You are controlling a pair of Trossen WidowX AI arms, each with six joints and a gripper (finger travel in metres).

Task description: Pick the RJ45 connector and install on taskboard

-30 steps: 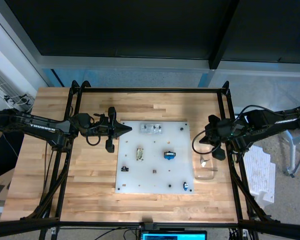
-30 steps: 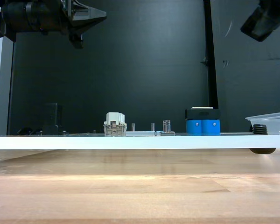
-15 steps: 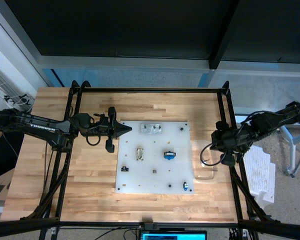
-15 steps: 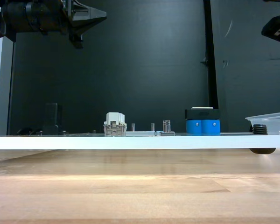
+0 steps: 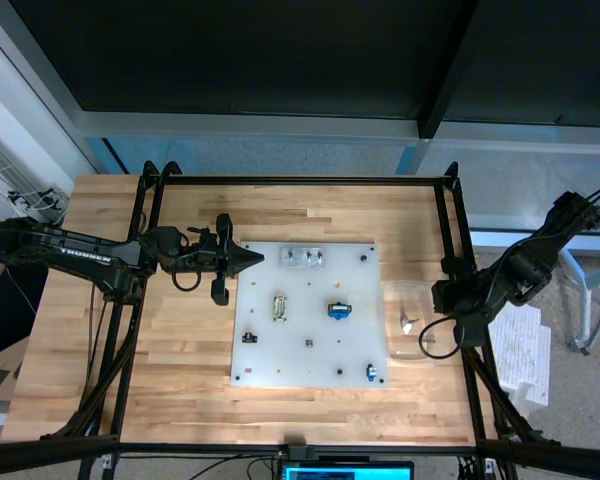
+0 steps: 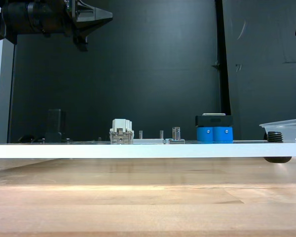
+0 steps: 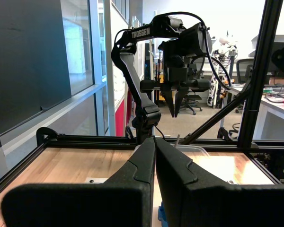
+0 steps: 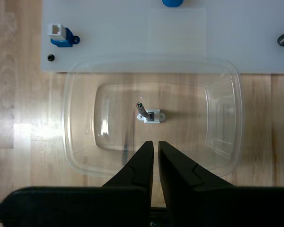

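Observation:
The RJ45 connector (image 5: 407,324) (image 8: 150,115), a tiny pale plug, lies inside the clear tray (image 5: 417,352) (image 8: 74,142) just right of the taskboard (image 5: 290,350) (image 8: 132,33) (image 6: 138,150). My right gripper (image 5: 448,318) (image 8: 155,144) (image 7: 174,106) hangs high over the tray's outer rim and points straight down. Its fingers are almost together and hold nothing. In its wrist view the connector lies a little beyond the fingertips. My left gripper (image 5: 255,259) (image 7: 155,142) (image 6: 108,17) hovers shut and empty above the board's far left corner.
On the board stand a cream socket (image 5: 278,308) (image 6: 121,132), a blue block (image 5: 338,310) (image 6: 214,128), a silver fitting (image 5: 303,258) and a small blue fitting (image 5: 372,374) (image 8: 60,35). A black frame (image 5: 300,181) rings the wooden table.
The right arm has drawn back to the right and towards the near edge, and its gripper now points down over the tray. The left arm has not moved.

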